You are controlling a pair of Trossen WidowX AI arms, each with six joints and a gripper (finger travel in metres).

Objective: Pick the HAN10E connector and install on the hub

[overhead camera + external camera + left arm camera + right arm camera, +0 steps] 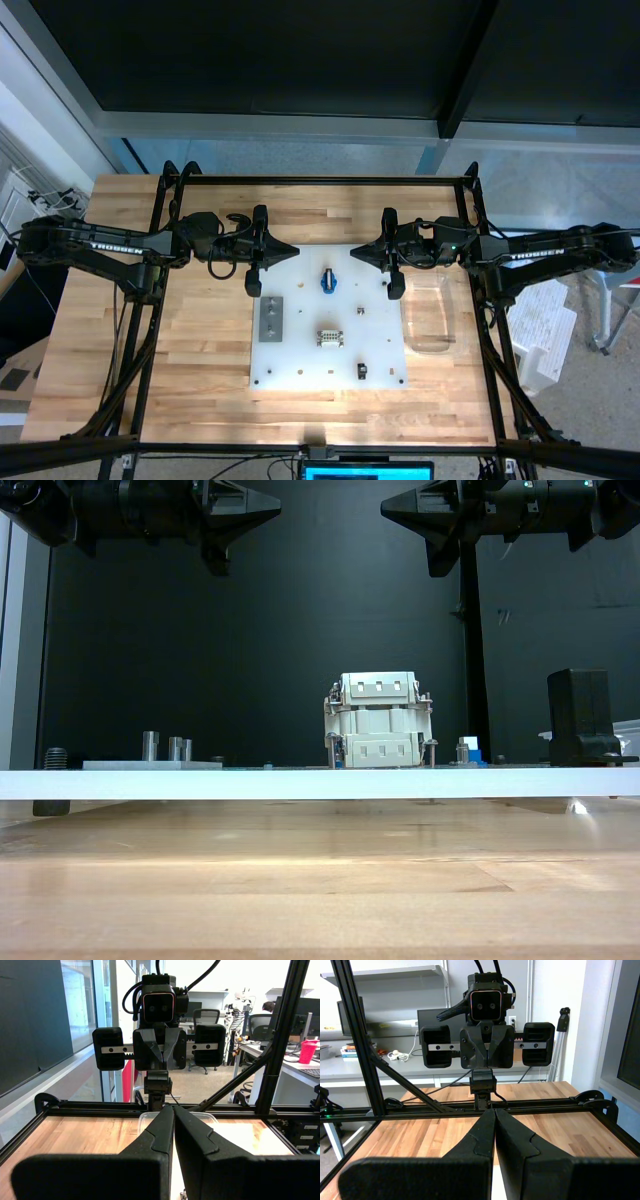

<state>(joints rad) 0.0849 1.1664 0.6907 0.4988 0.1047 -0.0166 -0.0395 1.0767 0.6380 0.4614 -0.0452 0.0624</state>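
Wooden worktop [200,380], white plate [300,375] in the middle. Connector [378,690] sits level on the hub [378,748] at plate centre. Left gripper [295,250] and right gripper [354,250] are closed, empty, high at the far side. Looks mated; any final press should go straight down, square.

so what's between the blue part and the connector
Just bare plate between the blue part and the connector, clear in the high view. The left claw and right claw hang shut high over its far side.

Smooth wooden table [200,390], matt black left gripper [296,251] and right gripper [354,251] above it (probably plastic)
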